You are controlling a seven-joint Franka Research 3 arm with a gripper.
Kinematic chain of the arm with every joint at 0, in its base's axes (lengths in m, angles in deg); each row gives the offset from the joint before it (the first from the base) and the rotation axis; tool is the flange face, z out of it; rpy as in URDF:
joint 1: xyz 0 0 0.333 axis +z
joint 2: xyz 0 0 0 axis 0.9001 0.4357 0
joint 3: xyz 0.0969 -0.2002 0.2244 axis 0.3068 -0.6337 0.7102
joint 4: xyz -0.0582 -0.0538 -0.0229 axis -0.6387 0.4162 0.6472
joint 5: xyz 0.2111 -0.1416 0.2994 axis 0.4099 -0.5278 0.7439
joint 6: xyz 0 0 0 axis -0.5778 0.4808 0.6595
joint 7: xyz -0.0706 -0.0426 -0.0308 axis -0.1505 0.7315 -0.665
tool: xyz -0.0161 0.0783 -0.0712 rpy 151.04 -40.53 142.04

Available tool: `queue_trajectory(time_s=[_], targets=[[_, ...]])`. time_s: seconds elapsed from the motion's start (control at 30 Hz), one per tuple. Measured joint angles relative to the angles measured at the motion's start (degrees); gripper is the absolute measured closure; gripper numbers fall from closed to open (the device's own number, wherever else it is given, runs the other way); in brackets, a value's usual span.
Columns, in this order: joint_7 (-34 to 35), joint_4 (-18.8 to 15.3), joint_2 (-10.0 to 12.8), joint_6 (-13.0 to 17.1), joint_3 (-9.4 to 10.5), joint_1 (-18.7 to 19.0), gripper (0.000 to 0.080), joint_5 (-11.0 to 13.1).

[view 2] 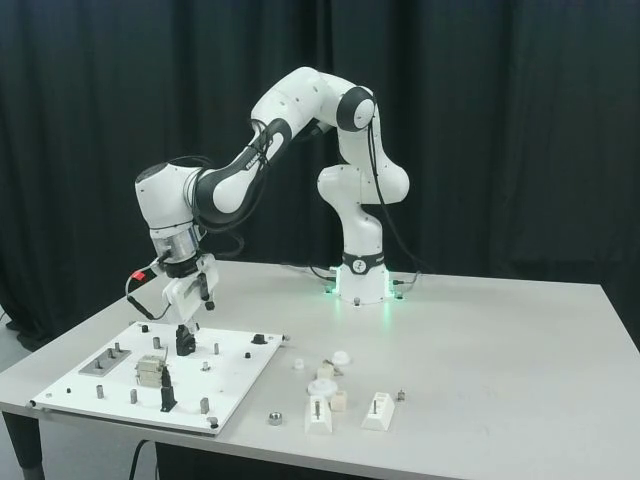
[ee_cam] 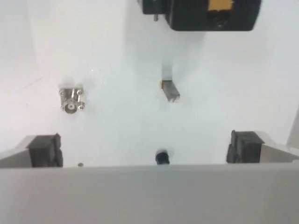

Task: Pick round peg 2.

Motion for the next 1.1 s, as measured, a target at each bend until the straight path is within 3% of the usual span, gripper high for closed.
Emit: queue_trajectory(time_s=[0.67, 1.1], targets=[[0.03, 1.60, -1.47, -2.00, 0.20, 0.34, 0.0003, -5.65], [-7.22, 2.36, -2.40, -2.67, 0.77, 1.01, 0.0003, -9.40]])
